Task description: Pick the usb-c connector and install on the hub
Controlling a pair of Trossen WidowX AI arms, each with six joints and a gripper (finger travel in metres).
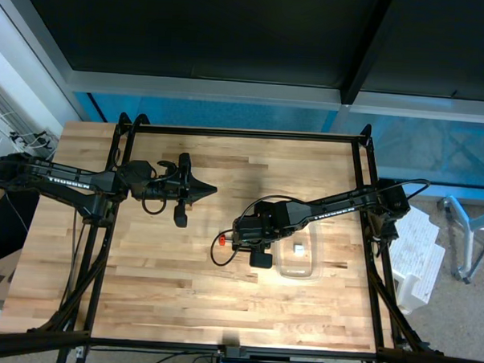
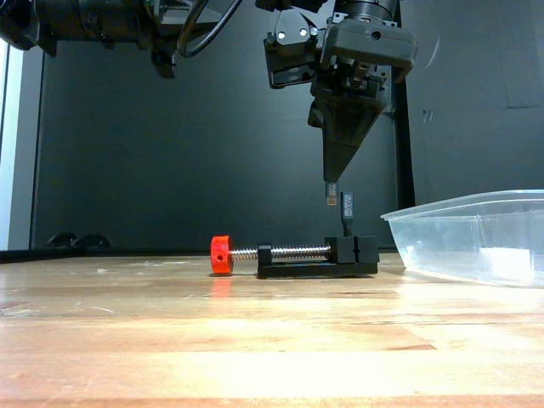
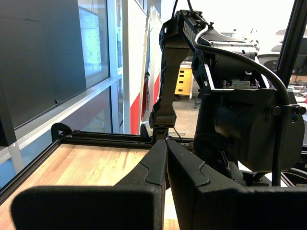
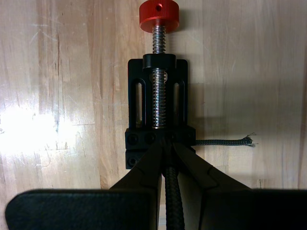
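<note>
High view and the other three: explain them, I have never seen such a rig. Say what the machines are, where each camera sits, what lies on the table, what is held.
Two black robot arms stand at the edges of a pale wooden table. The high view looks down from above; the low view looks level along the tabletop; the other two come from a camera on each wrist. The left gripper hangs parked at the left, shut and empty. The right gripper points down over the hub, a small black rectangular block with a red-orange knob. It is shut on a tiny dark grey plug, the usb-c connector, just above the block; a black braided cord runs between its fingers. Beside the block lies a clear rounded plastic tray with a small pale square piece inside.
</note>
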